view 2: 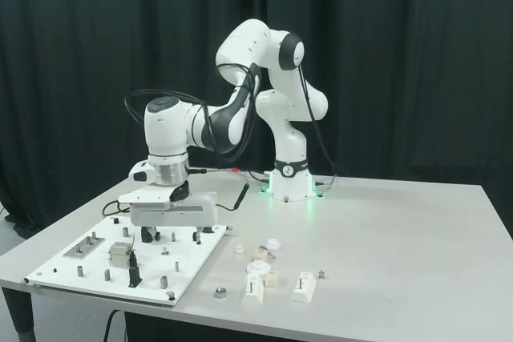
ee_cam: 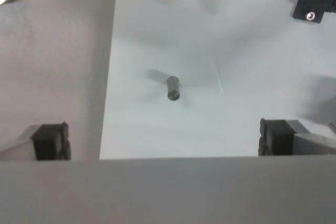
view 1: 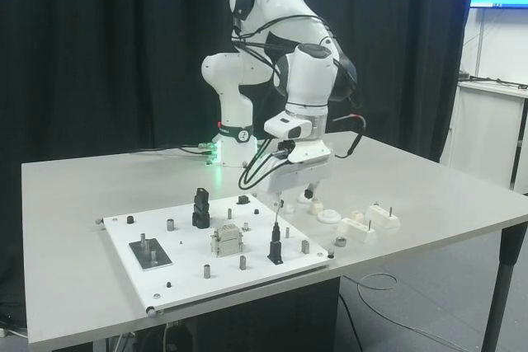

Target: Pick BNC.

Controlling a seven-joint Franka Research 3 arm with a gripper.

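Note:
The BNC (ee_cam: 172,88) is a short grey-black cylinder standing on the white board (ee_cam: 252,61), close to the board's edge. In the first room view it shows as a small peg (view 1: 286,232) near the board's right edge. My gripper (ee_cam: 163,142) hovers above the BNC, open, with one black fingertip (ee_cam: 50,141) over the grey table and the other fingertip (ee_cam: 275,137) over the board. Nothing is between the fingers. In the room views the gripper (view 1: 295,199) (view 2: 172,235) hangs a little above the board.
The white board (view 1: 181,274) carries several pegs, a black upright connector (view 1: 199,208), a grey metal block (view 1: 226,241), a tall black plug (view 1: 275,251) and a grey plate (view 1: 149,254). White fixtures (view 1: 370,222) and a nut (view 1: 339,241) lie on the table beside it.

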